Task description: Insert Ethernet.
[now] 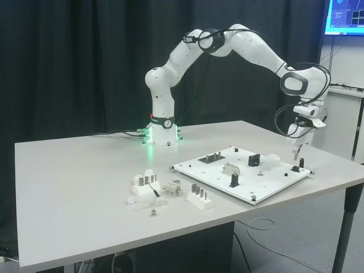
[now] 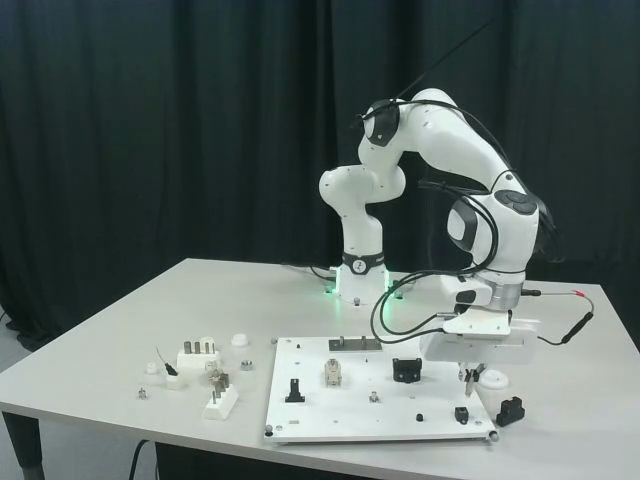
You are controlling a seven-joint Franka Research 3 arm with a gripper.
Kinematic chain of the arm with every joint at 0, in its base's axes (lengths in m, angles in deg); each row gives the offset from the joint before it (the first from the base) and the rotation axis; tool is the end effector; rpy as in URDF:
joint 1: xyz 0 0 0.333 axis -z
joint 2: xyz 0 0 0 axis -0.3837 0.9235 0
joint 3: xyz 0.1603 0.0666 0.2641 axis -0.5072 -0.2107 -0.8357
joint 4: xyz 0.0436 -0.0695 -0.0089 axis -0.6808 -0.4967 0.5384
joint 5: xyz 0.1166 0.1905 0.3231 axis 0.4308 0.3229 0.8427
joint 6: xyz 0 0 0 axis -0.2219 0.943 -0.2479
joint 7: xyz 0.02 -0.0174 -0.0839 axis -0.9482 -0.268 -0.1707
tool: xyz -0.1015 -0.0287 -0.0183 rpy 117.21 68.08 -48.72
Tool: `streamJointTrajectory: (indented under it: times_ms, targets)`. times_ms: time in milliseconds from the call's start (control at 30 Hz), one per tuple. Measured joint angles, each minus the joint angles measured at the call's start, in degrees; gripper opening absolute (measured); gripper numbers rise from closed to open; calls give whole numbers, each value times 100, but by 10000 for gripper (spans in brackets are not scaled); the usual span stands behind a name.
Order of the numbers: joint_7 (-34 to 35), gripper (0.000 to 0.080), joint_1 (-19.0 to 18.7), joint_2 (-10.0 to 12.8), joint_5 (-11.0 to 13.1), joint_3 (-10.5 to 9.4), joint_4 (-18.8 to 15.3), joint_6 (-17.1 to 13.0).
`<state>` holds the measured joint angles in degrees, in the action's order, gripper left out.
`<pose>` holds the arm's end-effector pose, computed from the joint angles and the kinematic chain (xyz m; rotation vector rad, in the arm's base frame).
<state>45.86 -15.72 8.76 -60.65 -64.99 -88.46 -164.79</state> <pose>0.6333 0.3288 0.2660 2.8998 -0.6348 -0.0339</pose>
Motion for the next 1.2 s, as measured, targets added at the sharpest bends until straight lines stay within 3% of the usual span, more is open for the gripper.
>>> streamJointTrajectory:
  times_ms: [667,1200]
  targets:
    - [-91,70,86,215,13,171,314,14]
    - [-148,70,148,266,270,171,335,29]
